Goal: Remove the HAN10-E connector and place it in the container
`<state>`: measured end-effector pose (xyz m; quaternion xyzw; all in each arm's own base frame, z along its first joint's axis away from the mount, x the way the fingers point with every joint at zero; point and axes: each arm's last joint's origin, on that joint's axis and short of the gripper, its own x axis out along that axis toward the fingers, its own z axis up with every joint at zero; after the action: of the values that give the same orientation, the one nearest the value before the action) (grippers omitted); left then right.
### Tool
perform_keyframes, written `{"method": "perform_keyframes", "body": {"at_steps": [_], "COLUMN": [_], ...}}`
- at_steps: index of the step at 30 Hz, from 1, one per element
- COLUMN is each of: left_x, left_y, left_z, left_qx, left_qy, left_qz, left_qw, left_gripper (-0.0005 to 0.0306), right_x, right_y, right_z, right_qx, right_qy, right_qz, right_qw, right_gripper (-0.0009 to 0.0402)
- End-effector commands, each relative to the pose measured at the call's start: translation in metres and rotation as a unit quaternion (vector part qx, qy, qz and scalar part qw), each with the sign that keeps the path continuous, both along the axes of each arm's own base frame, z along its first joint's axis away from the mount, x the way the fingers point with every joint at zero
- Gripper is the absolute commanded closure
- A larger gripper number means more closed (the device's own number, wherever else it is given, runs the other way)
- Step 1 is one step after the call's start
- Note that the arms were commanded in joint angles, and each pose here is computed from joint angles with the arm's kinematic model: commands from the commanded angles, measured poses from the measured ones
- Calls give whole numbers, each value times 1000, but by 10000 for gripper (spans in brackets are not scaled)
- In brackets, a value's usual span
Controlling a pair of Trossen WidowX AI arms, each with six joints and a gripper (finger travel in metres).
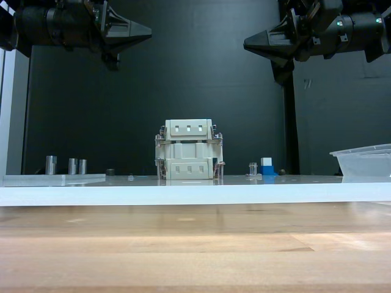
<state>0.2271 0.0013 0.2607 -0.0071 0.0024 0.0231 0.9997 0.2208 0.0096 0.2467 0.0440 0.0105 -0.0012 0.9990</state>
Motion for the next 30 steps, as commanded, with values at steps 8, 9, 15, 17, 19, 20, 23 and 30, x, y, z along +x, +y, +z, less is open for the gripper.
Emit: {"method": "perform_keyframes", "body": {"at_steps": [8, 9, 15, 17, 19, 20, 23, 30], "left_x": [0, 0, 0, 0, 0, 0, 0, 0], "left_y": [0, 0, 0, 0, 0, 0, 0, 0], "left_z": [0, 0, 0, 0, 0, 0, 0, 0], "left_qx": [0, 0, 0, 0, 0, 0, 0, 0], "left_qy": [0, 0, 0, 0, 0, 0, 0, 0], "left_qz": [0, 0, 0, 0, 0, 0, 0, 0], "left_qw": [1000, 1000, 1000, 1000, 1000, 1000, 1000, 1000], "left_gripper": [300, 300, 300, 300, 300, 300, 300, 300], "right_x": [0, 0, 4, 7, 11, 12, 17, 34], "right_y": [1, 1, 2, 3, 3, 4, 5, 9], "right_z": [4, 4, 14, 23, 32, 37, 51, 80], "right_qx": [-21, -21, -5, -10, -10, -10, -9, 1], "right_qy": [-22, -23, -5, 17, 38, 48, 82, 175], "right_qz": [14, 14, 17, 22, 31, 31, 44, 48], "right_qw": [999, 999, 1000, 1000, 999, 998, 996, 983], "right_gripper": [393, 393, 393, 393, 393, 393, 393, 393]}}
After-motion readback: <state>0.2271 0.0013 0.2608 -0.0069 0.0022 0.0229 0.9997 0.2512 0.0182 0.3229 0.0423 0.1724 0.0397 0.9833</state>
